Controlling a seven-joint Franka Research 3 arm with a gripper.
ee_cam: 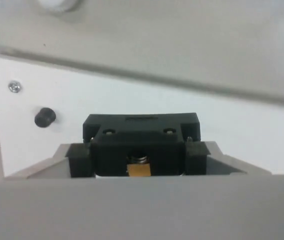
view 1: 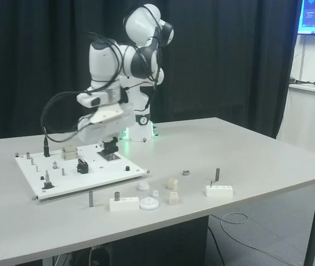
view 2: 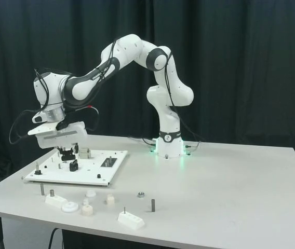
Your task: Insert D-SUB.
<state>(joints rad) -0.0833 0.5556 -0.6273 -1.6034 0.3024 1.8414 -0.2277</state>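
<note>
in the wrist view, the black d-sub connector (ee_cam: 141, 145) is seen held between the two black fingers (ee_cam: 78, 160) of the gripper (ee_cam: 139, 162), which are closed narrowly against its two sides. the connector is shown as a black housing with a wider flange at its far end, two small screws on its upper face and a metal spring part in a recess at its near end. below it lies the white board (ee_cam: 132, 100), on which a black peg (ee_cam: 44, 117) and a screw (ee_cam: 14, 86) are seen to one side of the connector.

in the first room view, the gripper (view 1: 109, 148) is seen low over the white board (view 1: 91, 177), close above a rectangular socket (view 1: 112, 157). whether the connector touches the socket cannot be told. loose white parts (view 1: 146, 203) are scattered on the grey counter (view 1: 229, 149) in front of the board.

in the second room view, the gripper (view 2: 67, 152) is seen above the far left part of the board (view 2: 85, 174), the connector itself being too small to be made out.
</note>
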